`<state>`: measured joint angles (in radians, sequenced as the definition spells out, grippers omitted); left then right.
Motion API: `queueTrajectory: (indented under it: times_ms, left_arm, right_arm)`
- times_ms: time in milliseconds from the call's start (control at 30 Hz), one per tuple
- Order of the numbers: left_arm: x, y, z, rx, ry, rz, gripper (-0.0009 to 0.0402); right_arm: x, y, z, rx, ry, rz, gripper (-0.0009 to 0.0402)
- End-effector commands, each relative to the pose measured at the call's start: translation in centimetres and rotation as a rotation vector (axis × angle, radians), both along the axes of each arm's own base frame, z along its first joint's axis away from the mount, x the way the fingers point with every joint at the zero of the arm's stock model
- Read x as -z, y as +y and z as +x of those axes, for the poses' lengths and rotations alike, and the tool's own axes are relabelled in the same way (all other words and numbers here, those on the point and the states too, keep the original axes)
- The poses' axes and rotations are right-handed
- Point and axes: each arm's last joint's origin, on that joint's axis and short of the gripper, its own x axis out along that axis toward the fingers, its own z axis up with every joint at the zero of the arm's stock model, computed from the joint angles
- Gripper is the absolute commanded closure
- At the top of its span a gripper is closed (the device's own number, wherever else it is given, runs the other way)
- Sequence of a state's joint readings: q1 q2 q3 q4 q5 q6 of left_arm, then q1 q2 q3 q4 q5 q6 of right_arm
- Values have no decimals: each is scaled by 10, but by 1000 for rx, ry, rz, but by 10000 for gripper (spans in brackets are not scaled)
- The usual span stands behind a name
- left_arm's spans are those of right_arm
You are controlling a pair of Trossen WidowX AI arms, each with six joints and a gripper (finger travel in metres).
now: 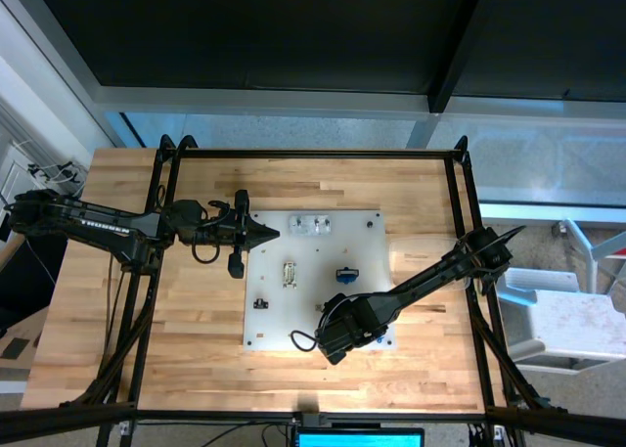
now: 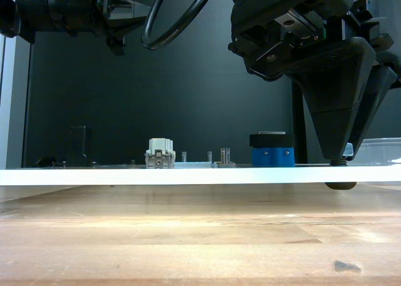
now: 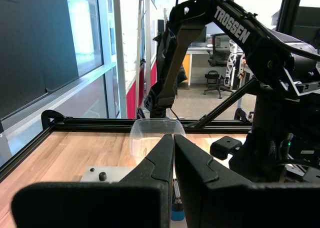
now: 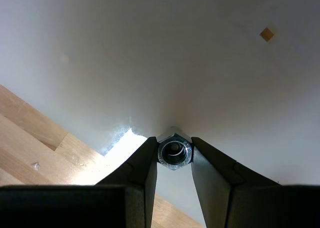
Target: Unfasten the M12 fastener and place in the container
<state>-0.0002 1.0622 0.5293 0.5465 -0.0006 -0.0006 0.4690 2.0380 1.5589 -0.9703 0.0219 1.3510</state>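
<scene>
The small silver nut (image 4: 174, 153) sits between the fingers (image 4: 212, 170) of my right gripper (image 4: 174, 150), which is shut on it close above the white board (image 4: 200, 63). In the low view the right gripper (image 2: 339, 157) points straight down at the board's near right edge, with the black ribbed stud (image 2: 339, 163) just under its tips. Whether the nut is on its stud I cannot tell. The container (image 2: 383, 149), a clear tray, lies right of the board (image 1: 402, 261) and looks empty. My left gripper (image 1: 266, 234) hangs shut over the board's far left edge.
A blue block (image 1: 346, 274) and a grey connector (image 1: 290, 274) stand mid-board. A black post (image 1: 370, 223) stands at the far right corner. Black frame rails run round the wooden table (image 1: 147, 320). The right arm crosses over the container's near side.
</scene>
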Motion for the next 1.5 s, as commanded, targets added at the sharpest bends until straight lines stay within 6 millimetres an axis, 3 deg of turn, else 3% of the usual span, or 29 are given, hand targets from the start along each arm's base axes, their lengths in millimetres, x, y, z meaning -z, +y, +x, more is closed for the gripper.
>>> queueTrajectory:
  times_ms: [33,467,967,1233,1500]
  left_arm:
    - [0,0,0,0,0,0,393]
    - [0,0,0,0,0,0,393]
    - [0,0,0,0,0,0,393]
    - [0,0,0,0,0,0,393]
    - [0,0,0,0,0,0,393]
  right_arm:
    - [-3,0,-1,-10,-3,1,350]
    - [-38,-6,-12,-49,-63,20,350]
    - [-80,-30,-35,-84,-78,0,350]
    - [-82,-61,-52,-90,-78,-37,350]
    - [-76,-92,-85,-81,-62,-53,350]
